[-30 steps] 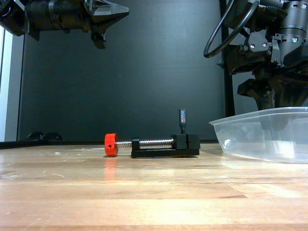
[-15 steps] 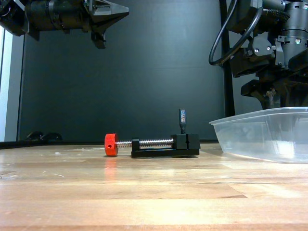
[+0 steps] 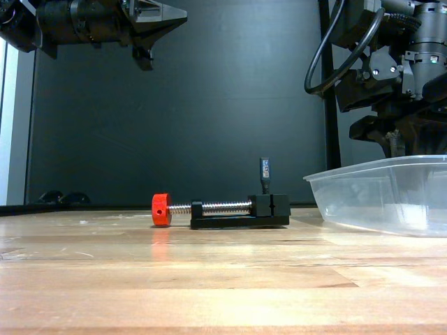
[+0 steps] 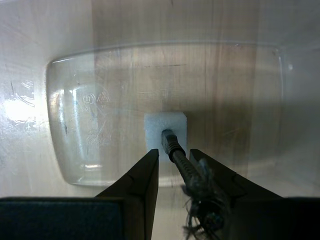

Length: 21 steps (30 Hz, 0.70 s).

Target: Pick the usb-c connector and install on the hub

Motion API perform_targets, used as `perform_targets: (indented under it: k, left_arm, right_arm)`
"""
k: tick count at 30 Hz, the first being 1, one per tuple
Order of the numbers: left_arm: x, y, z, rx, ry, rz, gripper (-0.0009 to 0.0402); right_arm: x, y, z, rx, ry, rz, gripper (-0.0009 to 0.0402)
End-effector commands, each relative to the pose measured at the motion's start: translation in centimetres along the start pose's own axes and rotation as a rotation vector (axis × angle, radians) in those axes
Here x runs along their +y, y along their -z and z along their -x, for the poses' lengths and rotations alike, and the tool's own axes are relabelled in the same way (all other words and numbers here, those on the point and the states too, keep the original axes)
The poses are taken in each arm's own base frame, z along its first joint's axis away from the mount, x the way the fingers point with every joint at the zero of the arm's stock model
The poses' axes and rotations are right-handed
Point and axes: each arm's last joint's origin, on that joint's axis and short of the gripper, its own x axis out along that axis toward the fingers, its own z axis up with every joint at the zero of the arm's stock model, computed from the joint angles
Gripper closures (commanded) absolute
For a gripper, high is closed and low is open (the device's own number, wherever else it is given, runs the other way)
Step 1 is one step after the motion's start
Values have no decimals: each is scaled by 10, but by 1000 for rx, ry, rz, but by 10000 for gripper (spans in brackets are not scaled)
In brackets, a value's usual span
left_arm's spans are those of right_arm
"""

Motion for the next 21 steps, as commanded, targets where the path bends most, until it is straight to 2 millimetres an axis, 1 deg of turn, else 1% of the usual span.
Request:
perform_targets:
  k: [1,21]
  left_arm:
    - [0,0,0,0,0,0,393]
    - [0,0,0,0,0,0,393]
  right_arm:
    - [0,0,0,0,-3,2,321]
    - [0,0,0,0,-2,2,318]
